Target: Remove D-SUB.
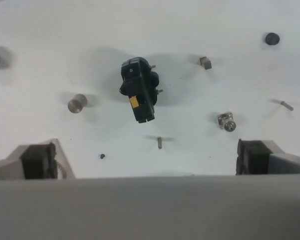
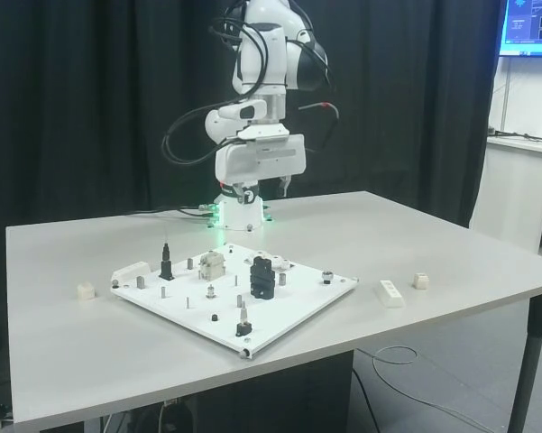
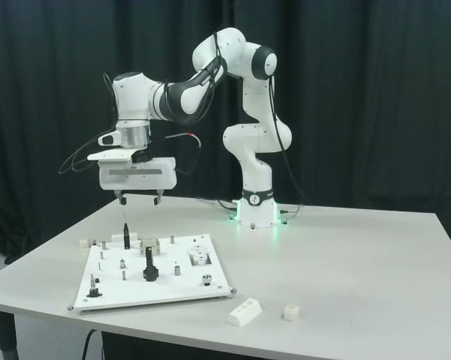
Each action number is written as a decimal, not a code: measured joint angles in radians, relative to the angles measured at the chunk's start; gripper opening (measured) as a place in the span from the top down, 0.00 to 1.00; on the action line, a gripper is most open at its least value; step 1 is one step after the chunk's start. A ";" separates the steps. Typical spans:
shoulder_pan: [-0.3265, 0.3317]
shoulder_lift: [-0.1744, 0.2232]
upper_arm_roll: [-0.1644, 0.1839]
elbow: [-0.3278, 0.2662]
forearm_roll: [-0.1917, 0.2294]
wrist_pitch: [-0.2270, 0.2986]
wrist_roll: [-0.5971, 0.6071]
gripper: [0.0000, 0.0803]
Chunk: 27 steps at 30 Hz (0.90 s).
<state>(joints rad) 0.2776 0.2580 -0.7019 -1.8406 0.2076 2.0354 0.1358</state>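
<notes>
Wrist view: the gripper [image 1: 145, 159] hangs well above the white square task board [image 1: 199, 30], its two black-padded fingertips [image 1: 38, 161] spread wide apart and holding nothing. Between them, lower down, stands the black plastic D-SUB connector body [image 1: 139, 89], upright in the board, with a small metal cylinder [image 1: 77, 103] just beside it and a short metal stud with a bright round head [image 1: 226, 121] near its other side. The connector sits a little skewed to the line between the fingers, so a straight descent may catch a corner instead of the flat sides, or a finger may strike a neighbouring peg.

First room view: the white robot arm [image 2: 257, 81] holds the gripper [image 2: 252, 191] high over the far edge of the board [image 2: 298, 307], which lies loose-looking on the grey table [image 2: 63, 271]. The D-SUB connector [image 2: 261, 276] stands near the board's middle. A tilted pull could jam the plug and lift or drag the whole board.

Second room view: the gripper [image 3: 138, 198] hovers over the board [image 3: 187, 289], behind the connector [image 3: 149, 266]. No container is on the table; a white block with holes [image 3: 244, 311] and a small white cube [image 3: 290, 312] lie off the board's near corner.
</notes>
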 joint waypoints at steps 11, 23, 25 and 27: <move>0.000 -0.005 -0.003 0.000 -0.016 -0.001 -0.027 0.00; -0.001 -0.005 -0.004 0.000 -0.017 0.000 -0.034 0.00; -0.002 -0.005 -0.004 0.000 -0.017 0.002 -0.043 0.00; -0.004 -0.005 -0.004 0.000 -0.017 0.007 -0.067 0.00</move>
<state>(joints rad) 0.2736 0.2530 -0.7055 -1.8405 0.1902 2.0420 0.0690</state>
